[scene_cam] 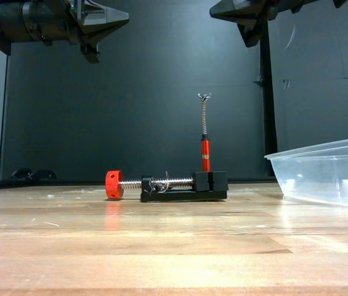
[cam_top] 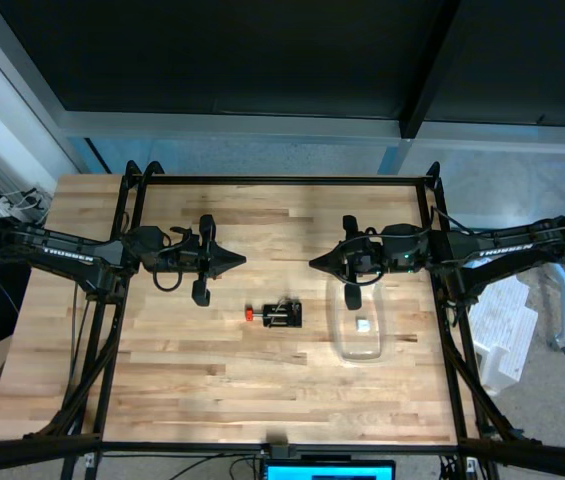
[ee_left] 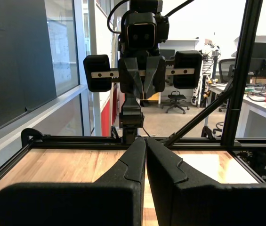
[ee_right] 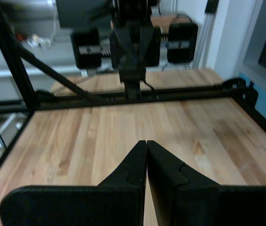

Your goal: Pick the RCA connector and install on taskboard

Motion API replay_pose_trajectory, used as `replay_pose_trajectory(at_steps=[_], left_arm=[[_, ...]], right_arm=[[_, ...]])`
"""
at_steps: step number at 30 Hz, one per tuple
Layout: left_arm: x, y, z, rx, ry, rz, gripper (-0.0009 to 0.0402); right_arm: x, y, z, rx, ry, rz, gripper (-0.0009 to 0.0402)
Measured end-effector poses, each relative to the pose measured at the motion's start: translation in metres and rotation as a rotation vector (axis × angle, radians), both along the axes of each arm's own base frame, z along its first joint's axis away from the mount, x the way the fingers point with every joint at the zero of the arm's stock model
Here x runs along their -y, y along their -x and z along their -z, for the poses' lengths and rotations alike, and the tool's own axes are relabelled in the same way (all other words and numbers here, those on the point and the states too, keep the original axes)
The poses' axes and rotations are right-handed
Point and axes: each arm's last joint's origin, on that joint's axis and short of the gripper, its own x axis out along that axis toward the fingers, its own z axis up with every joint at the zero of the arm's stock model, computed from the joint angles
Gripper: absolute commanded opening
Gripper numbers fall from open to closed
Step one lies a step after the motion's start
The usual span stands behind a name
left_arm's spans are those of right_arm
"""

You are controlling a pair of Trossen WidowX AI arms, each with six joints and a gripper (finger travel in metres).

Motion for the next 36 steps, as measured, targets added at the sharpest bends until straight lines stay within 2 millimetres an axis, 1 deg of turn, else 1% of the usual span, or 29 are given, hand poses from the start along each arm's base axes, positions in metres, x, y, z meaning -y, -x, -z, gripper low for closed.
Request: replay_pose_trajectory(at_steps=[7,16,28,36], left_arm=[[0.000,0.000,0.000,0.000,0.000,0.000,0.0000],[0.000,0.000,0.000,0.000,0.000,0.000,0.0000],[0.000,0.000,0.000,0.000,0.000,0.000,0.0000],[0.000,0.000,0.000,0.000,0.000,0.000,0.0000]], right_arm=[[0.003,0.015,0.006,0.097,-0.009,0.008,0.0000],[0.004,0.027,0.014,0.193,-0.017,0.016,0.0000],[0.005,0.031,0.031,0.236,-0.020,0.016,0.0000],[0.005,0.032,0.034,0.232,-0.019,0.014,0.0000]])
